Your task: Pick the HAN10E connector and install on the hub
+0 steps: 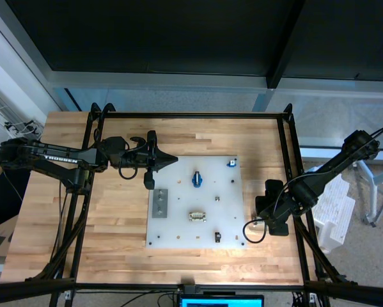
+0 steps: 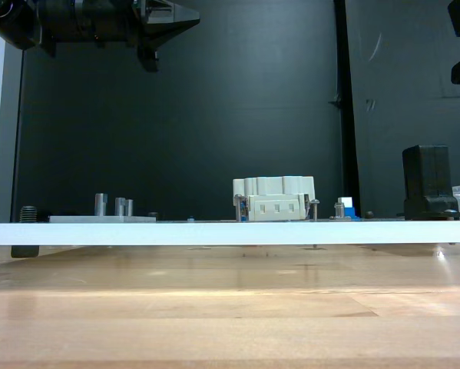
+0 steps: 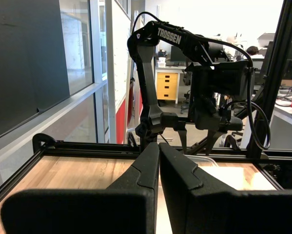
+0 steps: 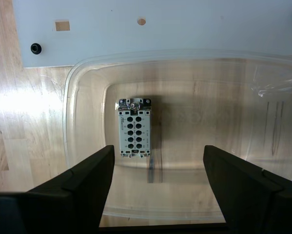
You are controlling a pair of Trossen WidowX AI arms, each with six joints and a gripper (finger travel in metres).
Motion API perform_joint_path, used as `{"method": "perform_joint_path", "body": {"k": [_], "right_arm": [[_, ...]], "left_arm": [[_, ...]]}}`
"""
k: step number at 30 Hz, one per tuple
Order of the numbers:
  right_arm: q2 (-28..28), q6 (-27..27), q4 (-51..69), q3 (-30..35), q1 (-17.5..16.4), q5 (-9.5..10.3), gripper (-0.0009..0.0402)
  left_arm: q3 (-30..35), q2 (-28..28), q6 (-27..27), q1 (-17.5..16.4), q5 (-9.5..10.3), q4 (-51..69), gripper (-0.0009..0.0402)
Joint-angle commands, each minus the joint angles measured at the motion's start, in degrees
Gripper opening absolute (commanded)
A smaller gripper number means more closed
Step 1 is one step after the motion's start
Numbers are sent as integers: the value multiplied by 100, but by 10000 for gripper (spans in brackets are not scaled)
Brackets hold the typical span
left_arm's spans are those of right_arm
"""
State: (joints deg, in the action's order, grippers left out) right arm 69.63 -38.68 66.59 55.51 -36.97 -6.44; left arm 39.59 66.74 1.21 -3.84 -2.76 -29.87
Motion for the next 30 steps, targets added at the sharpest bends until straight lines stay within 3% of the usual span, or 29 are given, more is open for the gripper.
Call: {"method": "perform_joint_path", "body": {"k": [1,30], "right_arm": [[2,-11,2,2,-9,0,269],[616,-199,-638,-424,-269,-2,264]], "left_arm": [[0,0,0,-2,0,-2,0],[0,0,0,0,0,-2,0]]}}
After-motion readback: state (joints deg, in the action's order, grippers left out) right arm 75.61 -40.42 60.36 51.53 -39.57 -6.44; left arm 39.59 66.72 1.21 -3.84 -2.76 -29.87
